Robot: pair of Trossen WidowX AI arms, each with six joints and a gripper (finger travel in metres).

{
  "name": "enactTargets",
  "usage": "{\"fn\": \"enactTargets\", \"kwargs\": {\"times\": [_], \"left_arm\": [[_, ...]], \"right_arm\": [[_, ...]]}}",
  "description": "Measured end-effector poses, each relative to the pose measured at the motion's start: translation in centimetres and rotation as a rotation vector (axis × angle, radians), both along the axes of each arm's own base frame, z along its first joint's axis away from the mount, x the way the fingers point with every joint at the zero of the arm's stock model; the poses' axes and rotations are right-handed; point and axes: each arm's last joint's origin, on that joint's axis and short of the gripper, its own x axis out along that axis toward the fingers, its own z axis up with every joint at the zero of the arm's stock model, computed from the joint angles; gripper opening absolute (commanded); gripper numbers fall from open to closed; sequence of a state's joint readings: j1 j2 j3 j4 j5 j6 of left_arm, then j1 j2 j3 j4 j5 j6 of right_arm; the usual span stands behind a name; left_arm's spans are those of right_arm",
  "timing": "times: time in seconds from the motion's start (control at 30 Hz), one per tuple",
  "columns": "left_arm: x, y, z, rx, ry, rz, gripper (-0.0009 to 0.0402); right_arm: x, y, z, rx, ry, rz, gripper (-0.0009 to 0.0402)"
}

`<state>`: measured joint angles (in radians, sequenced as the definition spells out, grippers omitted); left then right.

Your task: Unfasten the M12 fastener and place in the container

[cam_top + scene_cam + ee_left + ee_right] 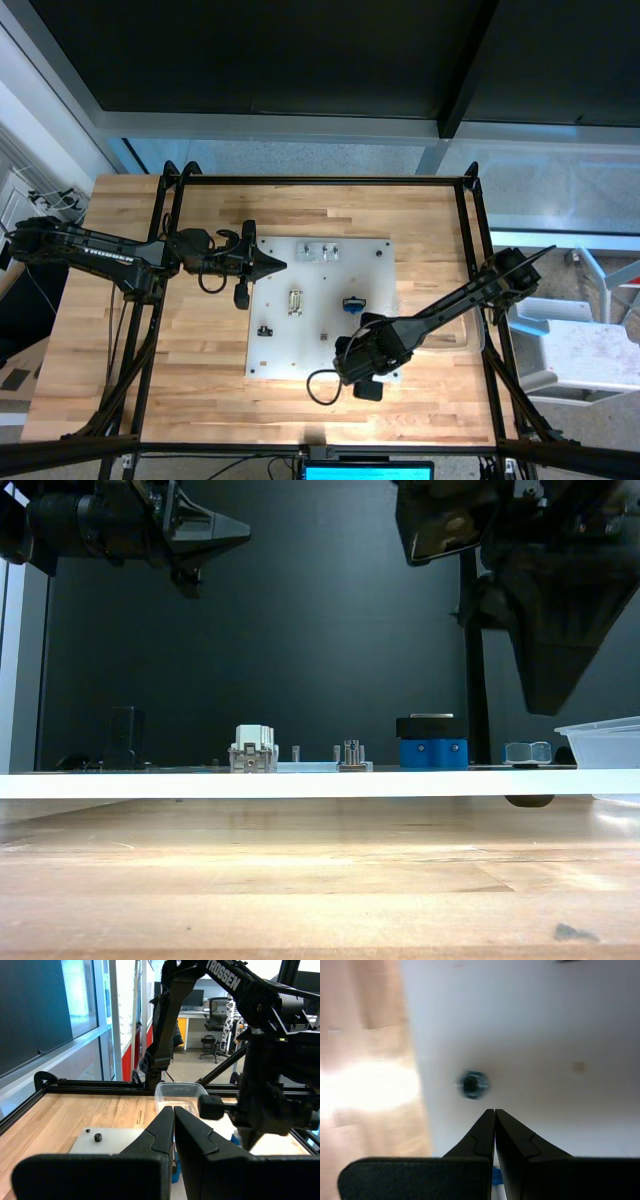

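A wooden table (150, 380) ringed by a black frame (320, 181) is seen from above, with one white board (300, 355) laid at its middle.

One nut (527, 752) is counted, low at the right of the low view. It is set flat on the board with its hole turned upward, so its axis stands upright. A dark core is shown inside it in the right wrist view and no ribs are seen beneath it, so it is judged to be on its stud and run well down. In the high view it is hidden under the arm.

One clear container (605, 742) is found just right of the nut at the frame's edge, and nothing is made out in it.

Two grippers are counted. The right gripper (546, 702) is held directly above the nut and apart from it, with its fingers pressed together and nothing pinched. In its own camera the nut is seen just beyond the fingertips, slightly off their line. The left gripper (235, 527) is parked high at the upper left, well apart from the nut, and its fingers are likewise pressed together and empty.

The right arm is therefore the nearer one. A short descent with the fingers spread around the nut is judged to be what comes next.

One blue block (434, 752) and one grey connector (253, 752) are also noted on the board.
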<state>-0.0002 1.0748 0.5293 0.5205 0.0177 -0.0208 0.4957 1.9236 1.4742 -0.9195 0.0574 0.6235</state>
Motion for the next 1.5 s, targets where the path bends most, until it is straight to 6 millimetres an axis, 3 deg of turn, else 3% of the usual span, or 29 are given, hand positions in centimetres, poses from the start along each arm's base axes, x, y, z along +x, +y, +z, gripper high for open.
{"fn": "enactTargets", "kwargs": {"times": [0.2, 0.47, 0.87, 1.13, 1.33, 1.5], "left_arm": [[0.0, 0.0, 0.0, 0.000, 0.000, 0.000, 0.0000], [0.0, 0.0, 0.0, 0.000, 0.000, 0.000, 0.0000], [0.0, 0.0, 0.0, 0.000, 0.000, 0.000, 0.0000], [0.0, 0.0, 0.0, 0.000, 0.000, 0.000, 0.0000], [0.0, 0.0, 0.0, 0.000, 0.000, 0.000, 0.0000], [0.0, 0.0, 0.0, 0.000, 0.000, 0.000, 0.0000]], "right_arm": [[0.4, 0.5, -0.1, 0.058, -0.026, 0.016, 0.0000], [0.9, 0.8, -1.7, 0.092, -0.024, 0.047, 0.0000], [0.7, 0.6, -2.6, 0.052, -0.002, 0.038, 0.0000], [0.7, 0.5, -2.6, 0.044, -0.001, 0.036, 0.0000], [0.1, -0.5, -1.6, -0.155, -0.046, -0.048, 0.0000], [0.0, -0.5, -1.1, -0.150, -0.047, -0.053, 0.0000]]}}
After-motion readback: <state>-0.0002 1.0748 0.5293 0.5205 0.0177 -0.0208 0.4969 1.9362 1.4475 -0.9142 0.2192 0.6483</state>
